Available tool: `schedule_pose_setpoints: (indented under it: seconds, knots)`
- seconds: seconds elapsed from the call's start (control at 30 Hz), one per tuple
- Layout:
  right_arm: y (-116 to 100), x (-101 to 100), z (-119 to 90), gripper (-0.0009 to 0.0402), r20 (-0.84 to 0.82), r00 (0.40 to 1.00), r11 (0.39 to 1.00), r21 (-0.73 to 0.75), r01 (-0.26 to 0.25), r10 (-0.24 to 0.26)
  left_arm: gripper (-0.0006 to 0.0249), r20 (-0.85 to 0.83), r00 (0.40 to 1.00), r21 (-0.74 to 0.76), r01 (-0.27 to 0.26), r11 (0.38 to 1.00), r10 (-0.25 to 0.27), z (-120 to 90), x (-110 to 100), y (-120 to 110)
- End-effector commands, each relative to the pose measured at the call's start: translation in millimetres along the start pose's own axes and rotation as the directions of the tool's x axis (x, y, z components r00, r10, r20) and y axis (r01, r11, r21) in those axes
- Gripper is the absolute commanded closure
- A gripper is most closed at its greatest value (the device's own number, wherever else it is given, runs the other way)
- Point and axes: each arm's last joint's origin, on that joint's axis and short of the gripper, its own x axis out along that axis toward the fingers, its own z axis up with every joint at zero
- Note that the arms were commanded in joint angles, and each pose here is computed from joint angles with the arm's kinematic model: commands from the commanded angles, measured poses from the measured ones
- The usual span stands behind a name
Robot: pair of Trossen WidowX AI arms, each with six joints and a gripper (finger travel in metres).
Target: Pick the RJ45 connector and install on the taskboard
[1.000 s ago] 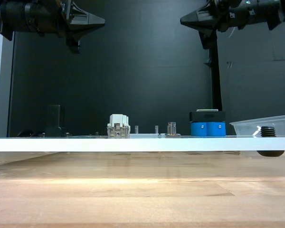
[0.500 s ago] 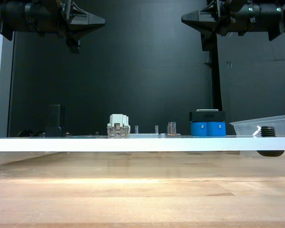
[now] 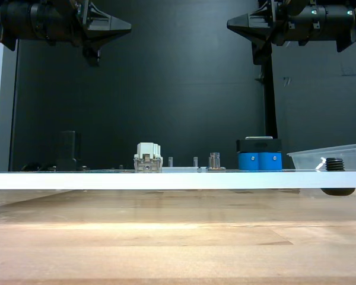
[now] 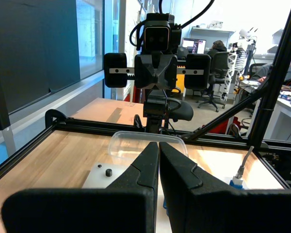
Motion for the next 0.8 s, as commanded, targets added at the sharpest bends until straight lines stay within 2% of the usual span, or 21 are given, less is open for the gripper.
schedule_pose_setpoints:
  seconds: [0.03, 0.8]
  knots:
    - [0.0, 0.2, -0.1, 0.0394, -0.002, 1.0, 1.0, 0.012, 0.001, -0.001, 0.0243, 0.0, 1.0, 0.0, 0.0, 1.0, 0.0, 0.0, 0.1, 0.1]
    - [-0.3, -0.1, -4.3, 0.0393, -0.047, 0.999, 1.0, 0.015, 0.004, -0.004, 0.0243, 0.0, 1.0, 0.0, 0.0, 1.0, 0.0, 0.1, 0.1, 0.1]
